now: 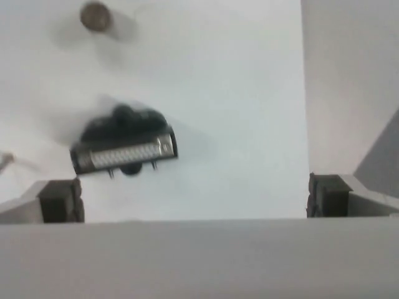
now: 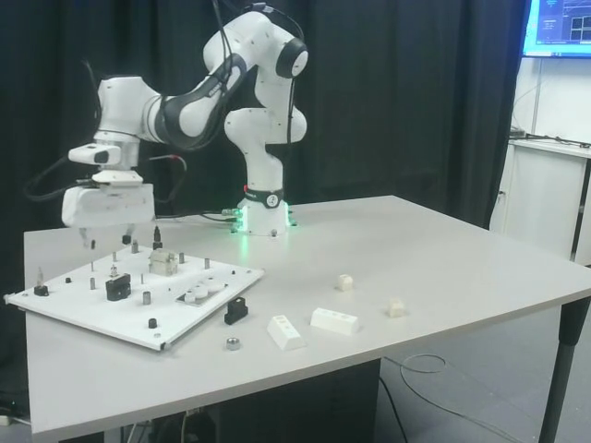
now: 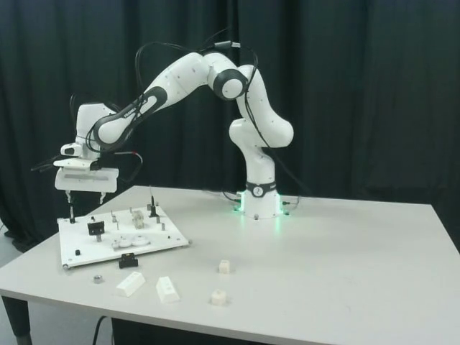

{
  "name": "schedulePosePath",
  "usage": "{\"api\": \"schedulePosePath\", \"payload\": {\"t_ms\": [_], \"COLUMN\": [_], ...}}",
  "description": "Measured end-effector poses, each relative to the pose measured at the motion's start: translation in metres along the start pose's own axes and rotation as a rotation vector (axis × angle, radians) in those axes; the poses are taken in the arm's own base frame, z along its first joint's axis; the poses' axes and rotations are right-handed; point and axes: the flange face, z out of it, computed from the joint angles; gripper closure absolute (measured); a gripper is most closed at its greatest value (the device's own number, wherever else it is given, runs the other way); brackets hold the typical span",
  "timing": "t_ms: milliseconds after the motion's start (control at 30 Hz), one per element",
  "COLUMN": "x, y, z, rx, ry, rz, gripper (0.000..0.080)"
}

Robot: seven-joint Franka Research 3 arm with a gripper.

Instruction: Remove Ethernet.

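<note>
Hovering with my gripper (image 1: 193, 198) spread open and empty above the white board (image 2: 199, 309).
Approach step: the black connector (image 1: 123, 148) sits plugged on the board below; next, descend and centre it between my fingers (image 1: 60, 200).

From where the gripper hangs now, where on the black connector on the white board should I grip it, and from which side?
Grip the black connector across its short width, on the black housing behind the metal face, coming straight down from above. It stands alone on the white board, and the gripper hangs open above it. In the wrist view it sits off-centre, near one finger, so centre first.
</note>
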Motion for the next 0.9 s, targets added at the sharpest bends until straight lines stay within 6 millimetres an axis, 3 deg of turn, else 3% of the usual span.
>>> {"api": "schedulePosePath", "payload": {"t_ms": [467, 900], "x": [-0.014, -0.015], "y": [0.04, 0.067], "z": [-0.009, -0.008], "rx": [0.0, 0.012], "ry": [-0.007, -0.034], "rz": [0.001, -0.009], "gripper": [0.0003, 0.0003]}}
